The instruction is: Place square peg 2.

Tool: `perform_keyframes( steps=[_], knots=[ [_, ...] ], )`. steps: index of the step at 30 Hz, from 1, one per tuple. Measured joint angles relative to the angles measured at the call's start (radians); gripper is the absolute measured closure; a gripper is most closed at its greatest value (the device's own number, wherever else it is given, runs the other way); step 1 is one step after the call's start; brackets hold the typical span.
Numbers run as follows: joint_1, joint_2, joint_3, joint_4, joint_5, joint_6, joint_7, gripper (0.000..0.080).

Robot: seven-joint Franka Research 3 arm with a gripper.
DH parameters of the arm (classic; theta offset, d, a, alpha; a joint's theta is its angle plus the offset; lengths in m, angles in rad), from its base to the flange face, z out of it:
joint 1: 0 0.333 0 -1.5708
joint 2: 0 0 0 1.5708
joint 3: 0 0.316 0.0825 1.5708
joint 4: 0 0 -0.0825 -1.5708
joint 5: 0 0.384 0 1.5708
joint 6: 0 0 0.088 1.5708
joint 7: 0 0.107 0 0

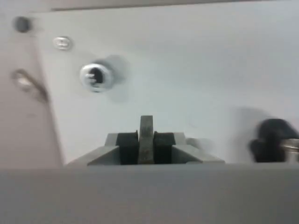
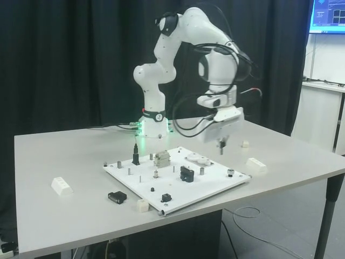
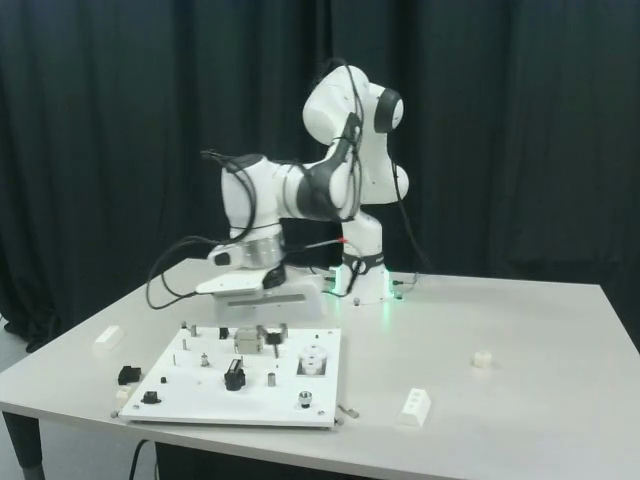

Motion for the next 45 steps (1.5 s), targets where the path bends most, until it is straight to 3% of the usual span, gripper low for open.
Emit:
perform_keyframes(
  steps=[23, 34, 45],
  knots=[
    [0.197, -0.001, 0.0, -0.068, -0.031, 0.015, 0.201, 0.0738],
    [0.246, -0.001, 0.015, -0.145, -0.031, 0.113, 0.255, 0.0738],
    [0.258, 0.0, 0.063, -0.22, -0.031, 0.242, 0.294, 0.0738]
  ],
)
